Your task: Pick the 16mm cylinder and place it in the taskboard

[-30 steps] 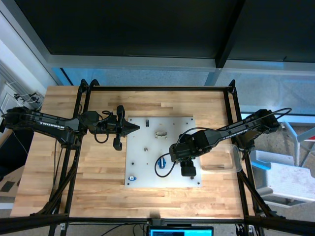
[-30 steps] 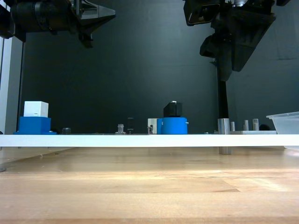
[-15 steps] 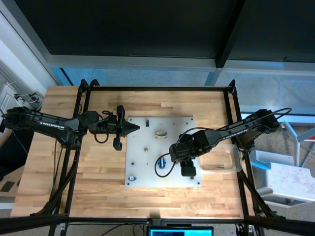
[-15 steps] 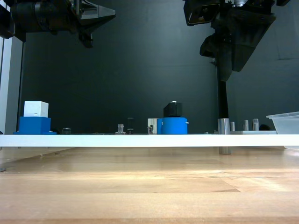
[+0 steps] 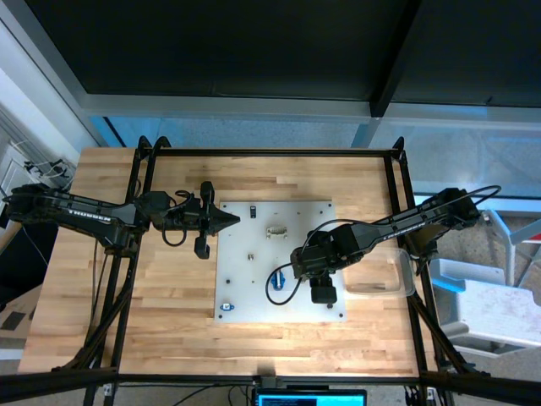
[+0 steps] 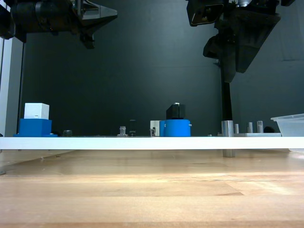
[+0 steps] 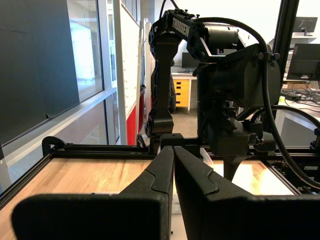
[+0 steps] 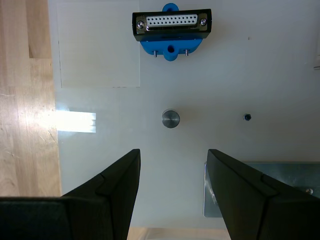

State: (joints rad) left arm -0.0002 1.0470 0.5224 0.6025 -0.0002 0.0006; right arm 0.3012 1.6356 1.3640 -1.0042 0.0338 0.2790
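The 16mm cylinder [image 8: 170, 118] shows as a small round metal face standing upright in the white taskboard [image 8: 225, 60]. In the low view the cylinder [image 6: 227, 137] passes through the taskboard [image 6: 95, 142] and pokes out above and below it. My right gripper [image 8: 172, 152] hangs open straight above it, not touching, with nothing between its fingers [image 8: 125, 180]. In the low view the right gripper [image 6: 227, 78] is well above the stub. My left gripper [image 5: 232, 219] hovers shut at the board's left edge, and its fingers [image 7: 165, 170] are pressed together and empty.
A clear plastic tray [image 5: 380, 279] sits right of the board. On the board are a blue connector fitting [image 8: 171, 30], a grey metal block [image 8: 260, 190] with pegs [image 6: 254, 127], a blue round fitting [image 6: 177, 127] and a white cube on a blue base [image 6: 36, 118].
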